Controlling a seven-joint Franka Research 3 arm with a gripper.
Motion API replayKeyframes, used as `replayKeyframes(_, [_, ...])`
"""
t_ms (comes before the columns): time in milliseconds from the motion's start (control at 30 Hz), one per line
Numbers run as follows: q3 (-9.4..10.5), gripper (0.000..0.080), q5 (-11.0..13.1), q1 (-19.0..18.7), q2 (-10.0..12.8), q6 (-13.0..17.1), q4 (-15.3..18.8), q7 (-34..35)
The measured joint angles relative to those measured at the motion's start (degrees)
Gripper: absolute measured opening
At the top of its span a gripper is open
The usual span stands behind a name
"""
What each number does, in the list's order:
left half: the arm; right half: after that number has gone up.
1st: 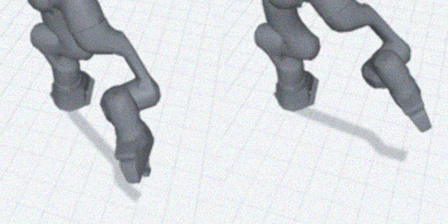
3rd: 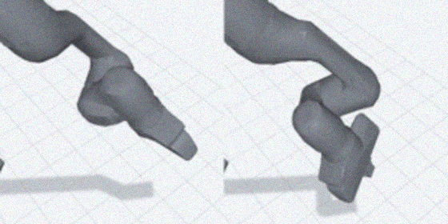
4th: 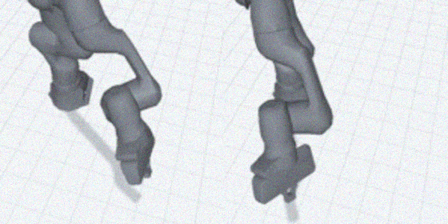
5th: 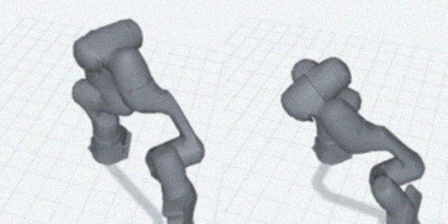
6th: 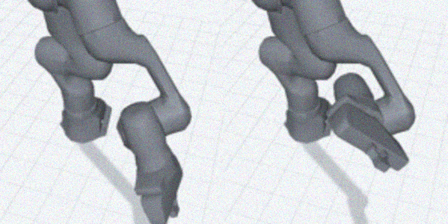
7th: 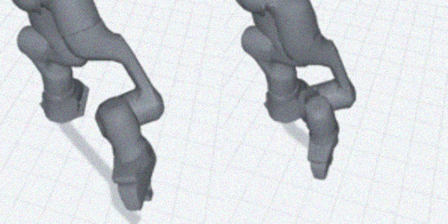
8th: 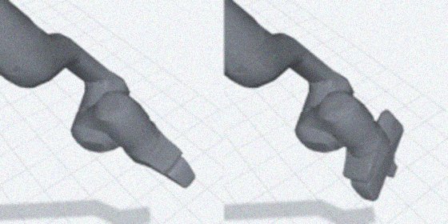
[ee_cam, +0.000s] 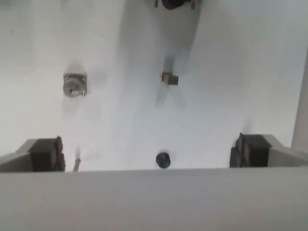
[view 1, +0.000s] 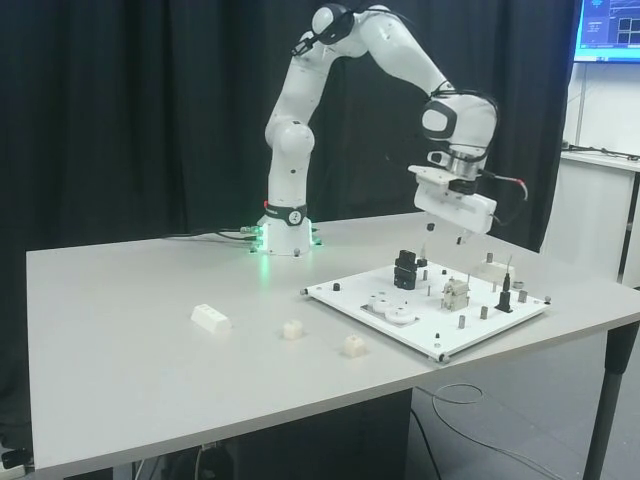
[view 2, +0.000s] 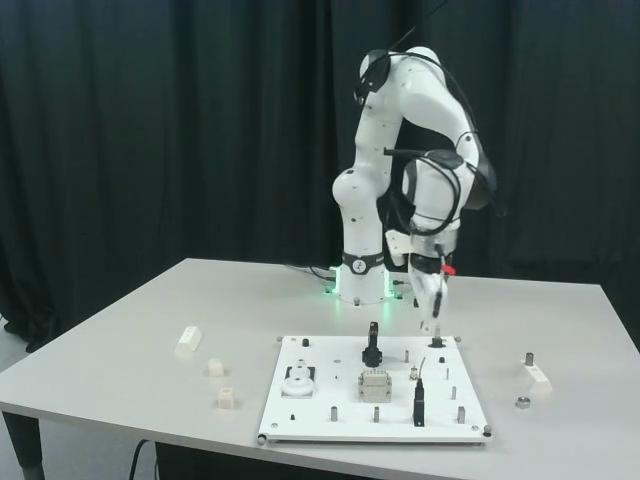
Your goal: Pick round peg 4.
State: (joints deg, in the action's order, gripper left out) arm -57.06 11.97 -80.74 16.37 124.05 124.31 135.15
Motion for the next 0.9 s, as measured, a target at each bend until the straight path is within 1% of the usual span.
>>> replayKeyframes(100, [-2.27, 0.0800, 0.40, -3.12, 1.08, -1.11, -1.11, -1.82])
replayKeyframes(233, [-4.84, 0.0800, 1.54, -6.97, 2.20, -2.28, -2.38, -4.46])
replayKeyframes(367, [-6.23, 0.0800, 2.33, -9.90, 2.71, -2.87, -3.34, -6.66])
replayKeyframes(667, [-6.34, 0.0800, 4.89, -13.76, 2.77, -2.72, -4.29, -9.34])
replayKeyframes(767, [-6.14, 0.0800, 6.10, -14.90, 2.94, -1.86, -4.35, -10.91])
replayKeyframes(900, [-5.34, 0.0800, 7.00, -16.02, 3.45, -0.15, -4.36, -13.22])
